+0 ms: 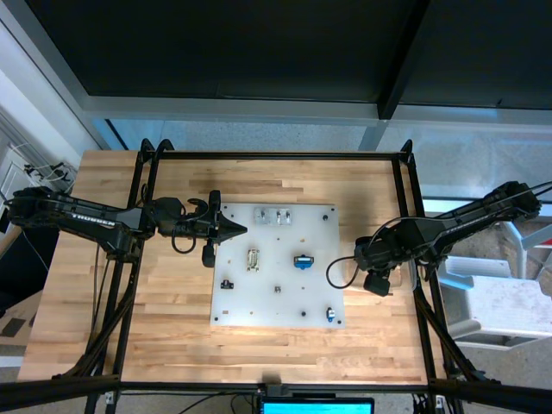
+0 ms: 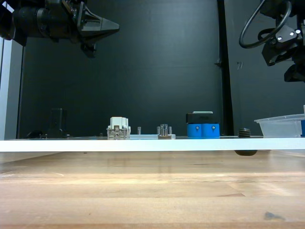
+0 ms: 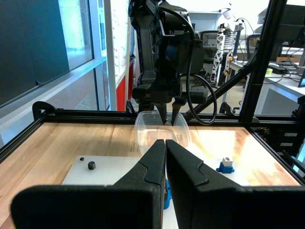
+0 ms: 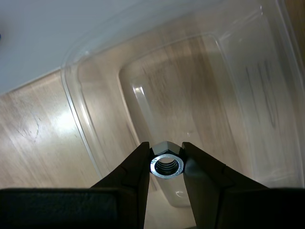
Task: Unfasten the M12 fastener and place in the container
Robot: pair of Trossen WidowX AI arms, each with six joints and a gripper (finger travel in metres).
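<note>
Holding: one M12 fastener (image 4: 166, 165), silver, six-sided, threaded bore facing my right wrist camera. My right gripper (image 4: 165, 151) is closed on it, one finger pressed to each side of the nut, the jaws parted only by the nut's width.

Directly beyond it: the container (image 4: 205, 86), a clear tray with rounded corners, wood grain showing through its floor. The nut hangs over the tray's inside and is not lying in it.

Position, from above: my right gripper (image 1: 378, 283) sits off the right edge of the white board (image 1: 259, 302), over the wooden table (image 1: 172, 345).

Low view: the tray (image 2: 281, 125) stands at the far right. The black stud (image 2: 244, 133) stands in front of and left of it, its ribs bare, no nut on it. Left of that, a blue connector (image 2: 202, 129).

My left gripper (image 1: 240, 230): raised over the board's far left corner, pointing inward. Its fingers (image 3: 155, 157) are pressed together, with nothing between them.
</note>
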